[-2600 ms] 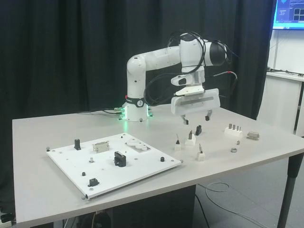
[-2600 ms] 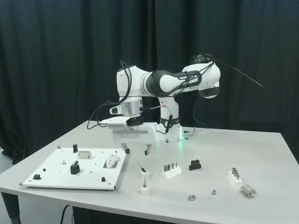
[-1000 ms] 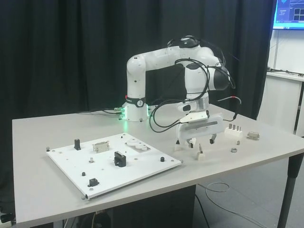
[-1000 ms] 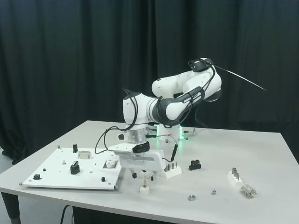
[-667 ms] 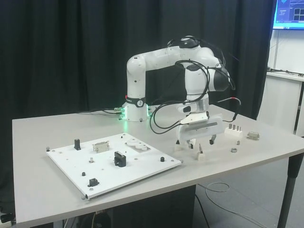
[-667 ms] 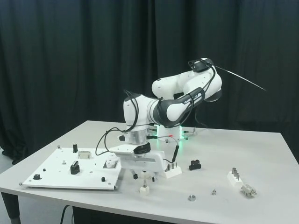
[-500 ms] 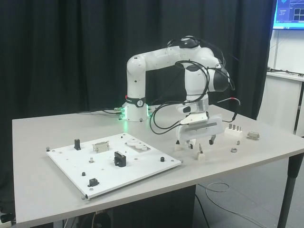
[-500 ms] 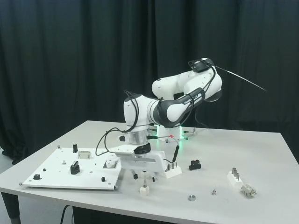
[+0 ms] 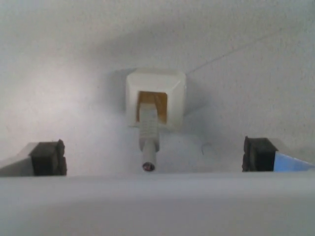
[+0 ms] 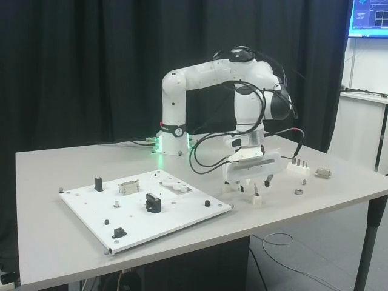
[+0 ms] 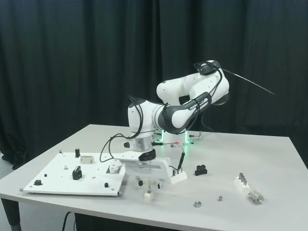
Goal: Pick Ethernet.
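Note:
The Ethernet plug (image 9: 148, 132) is a grey-white connector standing upright in a small white holder (image 9: 156, 97) on the grey table. In the wrist view it sits midway between my two black fingertips (image 9: 47, 157), which stand wide apart, one on each side of it and touching nothing. From the room, my gripper (image 10: 255, 184) hangs low over the holder (image 10: 256, 199) near the table's front edge, open. The second room view shows the gripper (image 11: 149, 184) just above the same holder (image 11: 148, 195).
A white assembly board (image 10: 182, 209) with several black and grey parts lies beside the gripper. Around it stand a white holder with pins (image 11: 177, 176), a black connector (image 11: 201, 169), another pin block (image 10: 297, 167), a grey connector (image 10: 322, 173) and a small nut (image 10: 298, 191).
The arm has swung forward and come down from high above the table to the Ethernet holder. Over the last second it sank a little further. The fingers stay apart.

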